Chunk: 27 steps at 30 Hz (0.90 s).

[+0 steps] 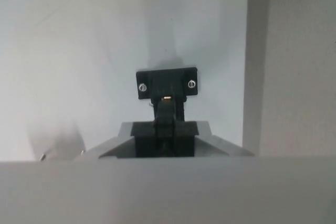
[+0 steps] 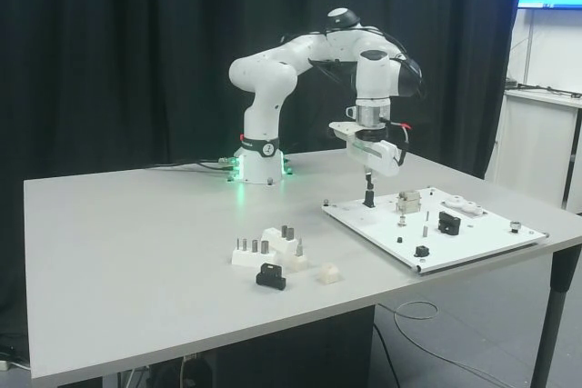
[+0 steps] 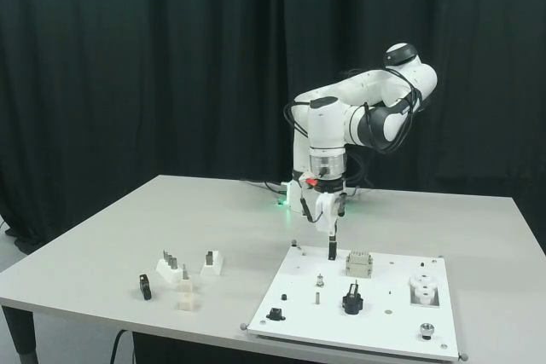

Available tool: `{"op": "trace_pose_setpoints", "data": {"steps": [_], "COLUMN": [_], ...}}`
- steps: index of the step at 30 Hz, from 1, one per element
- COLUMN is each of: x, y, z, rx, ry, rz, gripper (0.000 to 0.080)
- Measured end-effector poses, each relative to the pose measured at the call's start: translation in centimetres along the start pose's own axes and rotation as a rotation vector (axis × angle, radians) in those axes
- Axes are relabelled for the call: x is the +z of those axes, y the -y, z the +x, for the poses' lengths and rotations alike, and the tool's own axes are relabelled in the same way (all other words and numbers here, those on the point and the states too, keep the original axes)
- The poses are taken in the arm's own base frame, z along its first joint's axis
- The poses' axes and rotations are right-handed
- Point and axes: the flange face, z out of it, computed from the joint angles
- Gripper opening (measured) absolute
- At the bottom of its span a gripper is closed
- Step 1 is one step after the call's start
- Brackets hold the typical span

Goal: Insert USB.

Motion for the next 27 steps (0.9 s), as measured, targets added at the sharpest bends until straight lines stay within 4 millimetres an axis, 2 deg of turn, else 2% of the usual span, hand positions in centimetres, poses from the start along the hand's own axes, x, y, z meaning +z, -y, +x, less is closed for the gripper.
{"op": "trace_pose_setpoints", "data": {"steps": [27], "x": [0.05], "y": [-0.7], "z": [-0.45], "rx": [0.012], "ry": [-0.027], "rz": [0.042], "gripper": [0.0066]}}
